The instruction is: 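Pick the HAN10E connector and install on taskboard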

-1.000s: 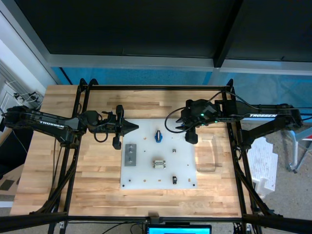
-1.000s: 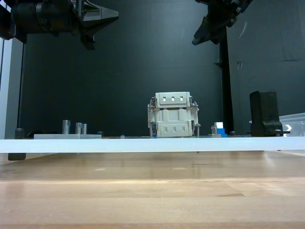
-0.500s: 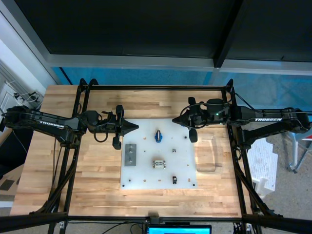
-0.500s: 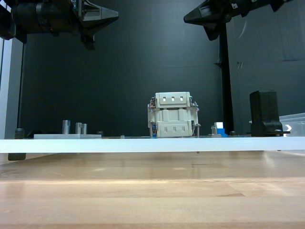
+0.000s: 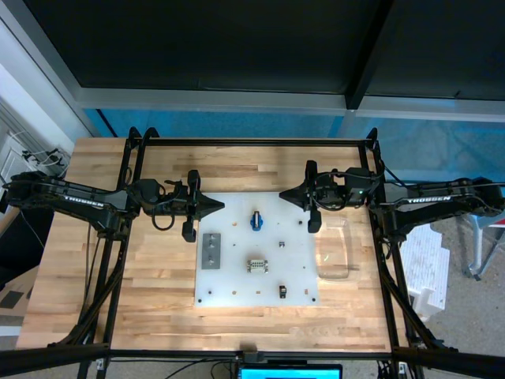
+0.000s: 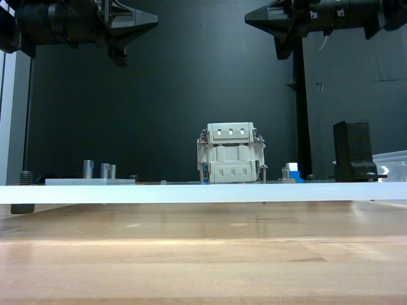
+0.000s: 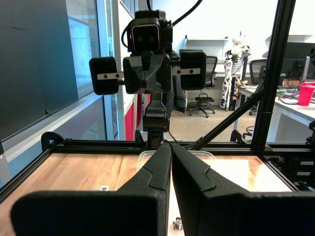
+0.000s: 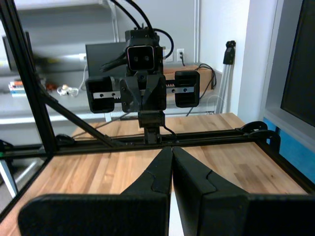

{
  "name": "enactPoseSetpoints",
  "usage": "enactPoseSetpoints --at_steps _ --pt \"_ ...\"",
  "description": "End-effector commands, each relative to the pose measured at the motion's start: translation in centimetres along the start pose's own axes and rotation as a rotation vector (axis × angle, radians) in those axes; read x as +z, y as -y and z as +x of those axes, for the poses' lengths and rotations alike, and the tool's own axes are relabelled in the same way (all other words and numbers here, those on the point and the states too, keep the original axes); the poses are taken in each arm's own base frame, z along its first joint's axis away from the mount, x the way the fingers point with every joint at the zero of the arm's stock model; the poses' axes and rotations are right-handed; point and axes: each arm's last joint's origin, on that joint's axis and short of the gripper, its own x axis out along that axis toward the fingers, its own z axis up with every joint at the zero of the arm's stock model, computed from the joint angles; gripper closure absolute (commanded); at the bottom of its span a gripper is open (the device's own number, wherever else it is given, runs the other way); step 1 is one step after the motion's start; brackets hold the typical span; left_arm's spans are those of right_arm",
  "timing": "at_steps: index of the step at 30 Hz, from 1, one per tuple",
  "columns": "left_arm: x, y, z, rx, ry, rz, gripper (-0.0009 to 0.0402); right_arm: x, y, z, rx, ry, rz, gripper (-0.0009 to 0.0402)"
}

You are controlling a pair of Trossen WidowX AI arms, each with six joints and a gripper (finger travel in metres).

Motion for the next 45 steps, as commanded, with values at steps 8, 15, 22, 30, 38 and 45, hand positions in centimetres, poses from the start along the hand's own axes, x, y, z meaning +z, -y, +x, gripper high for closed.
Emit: enactPoseSetpoints --at_steps 8,15,22,30,38,45 --pt "0.0 0.0 0.01 0.0 0.0 0.0 0.0392 -1.45 0.1 -0.26 0.002 0.015 0.043 0.0393" --pt "0.0 -0.01 0.01 0.0 0.0 0.0 0.0392 -1.48 0.07 -0.25 0.007 0.013 0.043 0.0393" --pt "0.0 0.0 0.01 0.0 0.0 0.0 0.0392 -1.49 0.0 -0.24 0.007 0.012 0.042 0.0393" --pt "0.0 -0.01 0.01 0.0 0.0 0.0 0.0392 -1.52 -0.34 -0.24 0.02 0.01 0.042 0.0393" --pt "0.0 0.0 0.01 0.0 0.0 0.0 0.0392 -1.53 -0.36 -0.24 0.021 0.009 0.04 0.0393" --pt "0.0 -0.01 0.01 0.0 0.0 0.0 0.0392 -1.56 -0.36 -0.24 0.021 0.006 0.04 0.0393"
